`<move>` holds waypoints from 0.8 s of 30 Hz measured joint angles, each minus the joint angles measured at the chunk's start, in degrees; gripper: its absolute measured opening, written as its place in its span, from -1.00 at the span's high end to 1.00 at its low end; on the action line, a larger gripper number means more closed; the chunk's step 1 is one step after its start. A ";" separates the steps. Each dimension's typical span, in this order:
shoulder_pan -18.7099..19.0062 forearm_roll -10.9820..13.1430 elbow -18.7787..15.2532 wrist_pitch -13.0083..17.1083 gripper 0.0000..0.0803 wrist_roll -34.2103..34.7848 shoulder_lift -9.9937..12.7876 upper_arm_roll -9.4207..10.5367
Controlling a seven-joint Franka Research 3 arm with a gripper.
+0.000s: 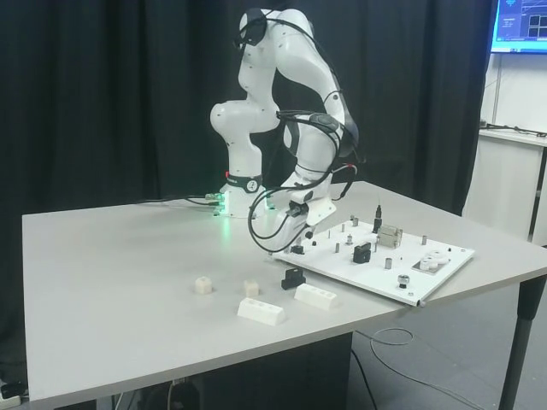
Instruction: Remove Ethernet.
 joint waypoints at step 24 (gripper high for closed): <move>3.45 -0.82 -13.78 11.48 -0.99 4.70 -6.87 -0.01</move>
